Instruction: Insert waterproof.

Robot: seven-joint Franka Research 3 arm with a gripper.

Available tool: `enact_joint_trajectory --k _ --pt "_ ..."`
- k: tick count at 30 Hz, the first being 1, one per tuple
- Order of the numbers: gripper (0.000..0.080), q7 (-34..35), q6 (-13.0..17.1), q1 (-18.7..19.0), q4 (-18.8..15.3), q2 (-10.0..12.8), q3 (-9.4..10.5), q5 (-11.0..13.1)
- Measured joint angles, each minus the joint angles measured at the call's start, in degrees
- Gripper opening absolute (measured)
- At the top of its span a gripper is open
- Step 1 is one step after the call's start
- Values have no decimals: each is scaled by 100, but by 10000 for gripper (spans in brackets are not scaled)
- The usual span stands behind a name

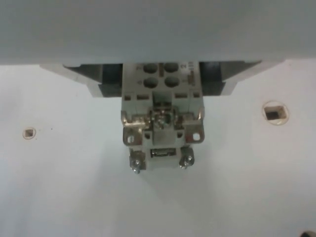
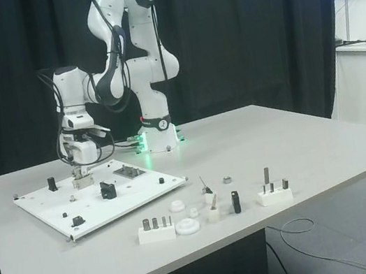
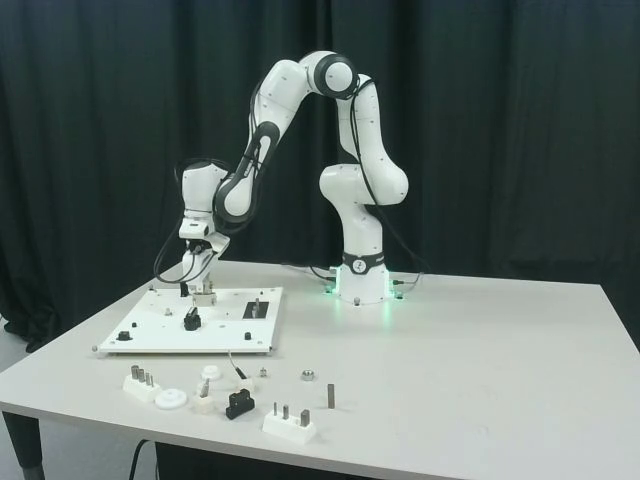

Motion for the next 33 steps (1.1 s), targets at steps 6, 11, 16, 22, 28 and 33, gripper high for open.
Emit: enact_joint_trajectory --k 6,11,16,22,28,33 --pt "314 0 15 0 0 8 11 77" --pt "314 0 12 0 0 7 8 82" --pt "314 15 -2 0 1 0 -4 144" --pt "314 33 -26 0 1 -8 -31 343" --pt "314 33 -44 0 1 -16 -40 418" --pt "314 35 -44 0 1 -16 -43 502"
